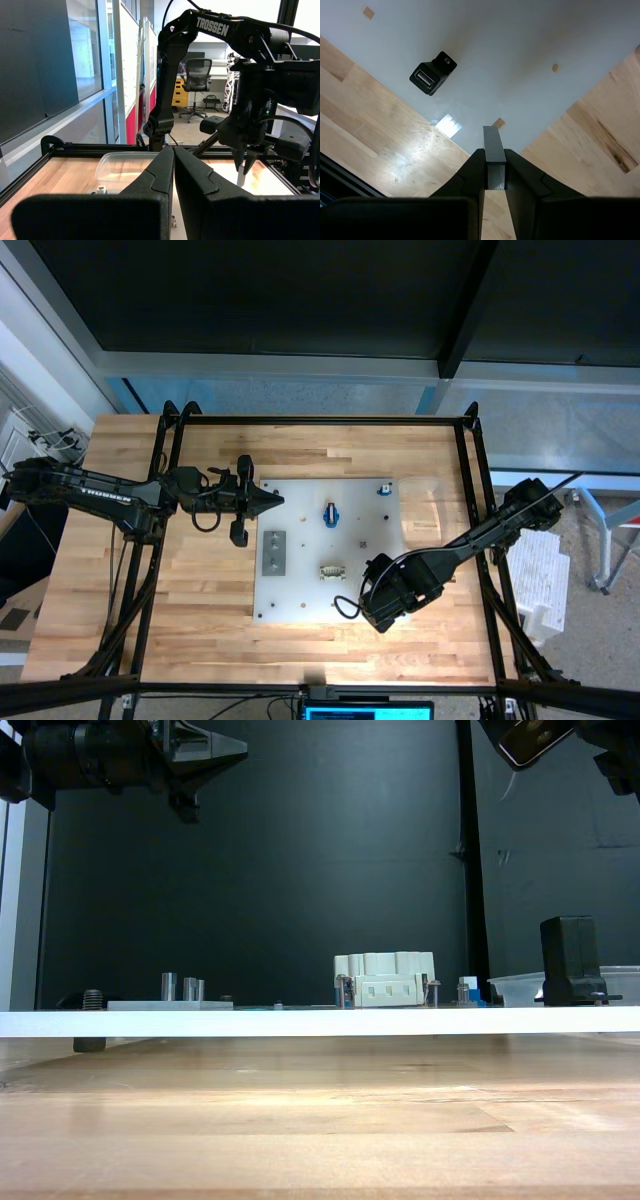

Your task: Pick the 16mm bar and install on taskboard

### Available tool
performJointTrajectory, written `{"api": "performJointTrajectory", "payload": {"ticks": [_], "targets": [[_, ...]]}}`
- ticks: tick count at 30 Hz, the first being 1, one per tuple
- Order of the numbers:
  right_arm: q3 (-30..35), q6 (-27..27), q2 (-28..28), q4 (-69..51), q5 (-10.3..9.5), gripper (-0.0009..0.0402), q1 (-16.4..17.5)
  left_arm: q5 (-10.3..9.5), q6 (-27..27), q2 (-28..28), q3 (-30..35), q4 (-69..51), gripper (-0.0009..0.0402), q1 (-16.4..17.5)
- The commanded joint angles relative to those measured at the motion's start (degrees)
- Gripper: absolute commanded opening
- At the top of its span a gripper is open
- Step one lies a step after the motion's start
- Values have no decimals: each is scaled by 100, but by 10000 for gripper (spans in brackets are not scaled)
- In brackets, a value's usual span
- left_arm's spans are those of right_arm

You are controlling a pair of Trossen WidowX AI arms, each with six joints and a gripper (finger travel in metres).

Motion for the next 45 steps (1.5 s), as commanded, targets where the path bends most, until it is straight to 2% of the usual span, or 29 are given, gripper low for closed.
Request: {"api": "performJointTrajectory", "payload": {"ticks": [1,5,11,13,18,28,30,33,37,45], "targets": [[-7,90,-2,-20,2,0,4,0,0,0,0,0,0,0],[-7,24,-2,-24,2,0,11,0,0,0,0,0,0,0],[-17,-1530,-2,-101,2,0,26,0,0,0,0,0,0,0],[-26,-2417,-2,-70,20,0,26,0,0,0,0,0,0,2],[-94,-5257,-2,28,44,0,42,0,0,0,0,0,0,0],[-103,-9320,-2,26,33,0,48,0,0,0,0,0,0,2],[-103,-9973,-2,31,28,0,46,0,0,0,0,0,0,0],[-103,-10765,-2,35,26,0,48,0,0,0,0,0,0,0],[-109,-11431,-2,37,48,0,63,0,0,0,0,0,0,0],[-168,-12209,-2,87,50,0,221,0,0,0,0,0,0,2]]}}
